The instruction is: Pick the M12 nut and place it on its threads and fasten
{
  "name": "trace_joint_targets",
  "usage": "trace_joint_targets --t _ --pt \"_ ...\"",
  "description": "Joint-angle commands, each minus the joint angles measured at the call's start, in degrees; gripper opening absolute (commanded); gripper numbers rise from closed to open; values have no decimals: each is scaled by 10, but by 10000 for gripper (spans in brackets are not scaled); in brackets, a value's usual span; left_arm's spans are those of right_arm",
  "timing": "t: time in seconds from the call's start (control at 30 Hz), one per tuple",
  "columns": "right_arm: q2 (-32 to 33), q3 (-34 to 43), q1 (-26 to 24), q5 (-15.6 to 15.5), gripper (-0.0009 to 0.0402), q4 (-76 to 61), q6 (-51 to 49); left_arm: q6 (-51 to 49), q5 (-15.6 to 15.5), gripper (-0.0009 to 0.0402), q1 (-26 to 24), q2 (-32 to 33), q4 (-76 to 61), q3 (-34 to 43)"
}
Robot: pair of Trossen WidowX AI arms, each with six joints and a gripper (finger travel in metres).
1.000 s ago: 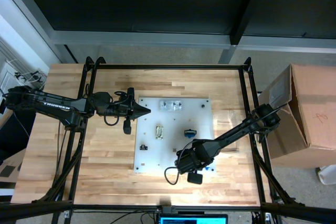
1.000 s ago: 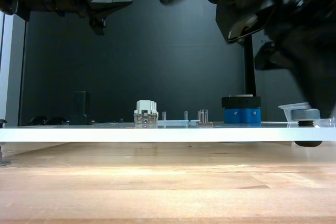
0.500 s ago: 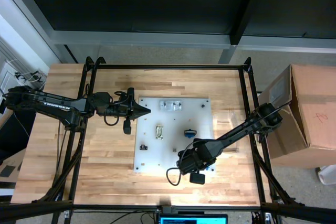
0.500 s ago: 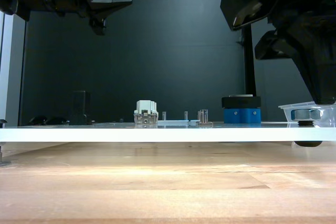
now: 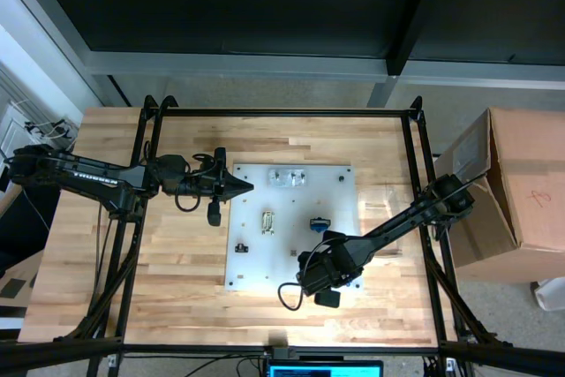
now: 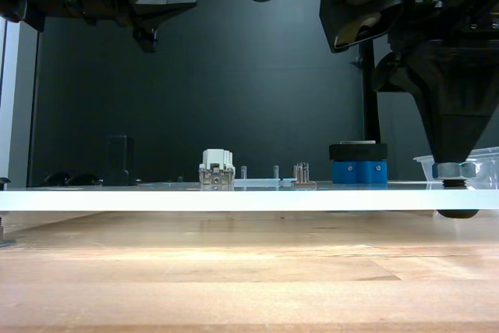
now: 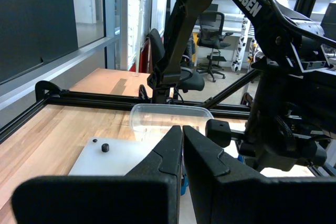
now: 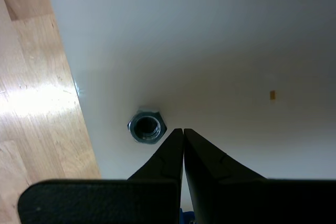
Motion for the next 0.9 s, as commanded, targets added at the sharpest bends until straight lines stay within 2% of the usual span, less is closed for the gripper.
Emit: trace_joint_targets --t 0.03,0.13,0.17,0.2,0.43,0.6,0.73,0.9 --pt "1 -2 1 -28 0 6 0 0 0 0 0 0 0 0" --pt "0 -2 0 -146 0 6 -9 0 0 0 0 0 0 0" --pt "0 -1 0 -169 0 6 -16 0 0 0 0 0 0 0" --pt "0 -1 1 -172 0 4 -19 0 0 0 0 0 0 0" --pt "-4 -1 0 -89 0 -2 -19 0 0 0 0 0 0 0" --pt "-10 -1 -1 -61 0 -8 -7 0 0 0 0 0 0 0" --pt "-15 -1 -3 -11 0 -14 3 0 0 0 0 0 0 0" --pt "-12 -1 -3 9 0 -9 3 0 0 0 0 0 0 0"
